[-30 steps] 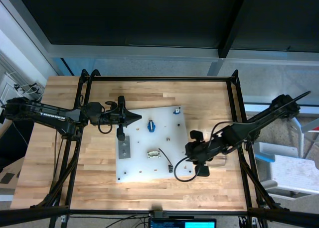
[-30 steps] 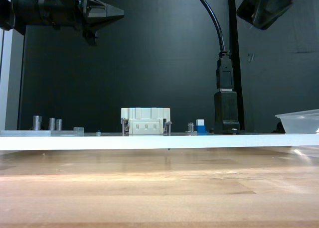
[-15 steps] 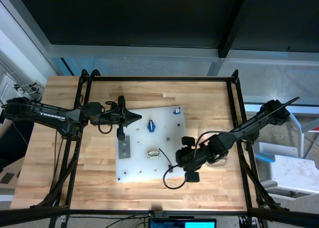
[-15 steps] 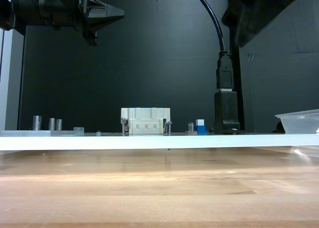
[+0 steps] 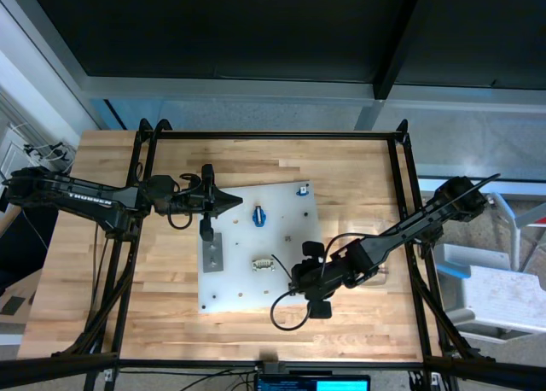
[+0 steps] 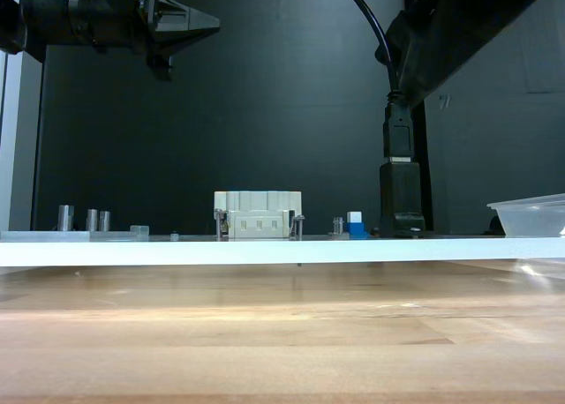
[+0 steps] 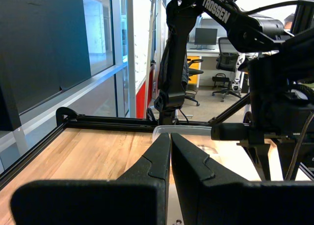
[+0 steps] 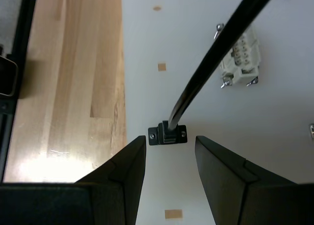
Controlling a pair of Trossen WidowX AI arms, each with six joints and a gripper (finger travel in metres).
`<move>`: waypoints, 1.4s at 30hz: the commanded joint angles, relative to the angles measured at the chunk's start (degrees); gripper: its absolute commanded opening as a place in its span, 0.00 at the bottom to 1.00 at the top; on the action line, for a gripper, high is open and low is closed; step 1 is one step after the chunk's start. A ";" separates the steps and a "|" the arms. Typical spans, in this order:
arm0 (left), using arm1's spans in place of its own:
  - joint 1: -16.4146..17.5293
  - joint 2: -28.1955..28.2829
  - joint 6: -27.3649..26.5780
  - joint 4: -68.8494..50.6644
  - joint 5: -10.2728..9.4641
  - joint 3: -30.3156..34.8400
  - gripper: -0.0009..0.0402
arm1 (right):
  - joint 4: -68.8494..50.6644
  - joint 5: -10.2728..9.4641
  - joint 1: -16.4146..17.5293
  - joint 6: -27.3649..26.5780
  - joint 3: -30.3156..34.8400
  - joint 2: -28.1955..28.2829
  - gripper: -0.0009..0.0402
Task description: Remove the USB connector from the USB hub and place in the container
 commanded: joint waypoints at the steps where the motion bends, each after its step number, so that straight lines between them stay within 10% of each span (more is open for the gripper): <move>1: 0.02 0.00 0.00 0.02 0.02 0.00 0.02 | 1.31 -0.02 -0.11 -0.02 -0.04 0.92 0.36; 17: 0.00 0.00 0.02 0.00 0.02 0.00 0.02 | 2.84 1.55 -0.90 -0.02 -0.22 2.91 0.35; 34: 0.00 0.00 0.00 0.02 0.02 0.00 0.02 | 3.85 1.53 -0.98 -0.70 -1.33 2.89 0.01; 42: 0.00 0.00 0.00 0.02 0.02 0.00 0.02 | 4.28 1.51 -0.98 -0.96 -1.33 2.89 0.02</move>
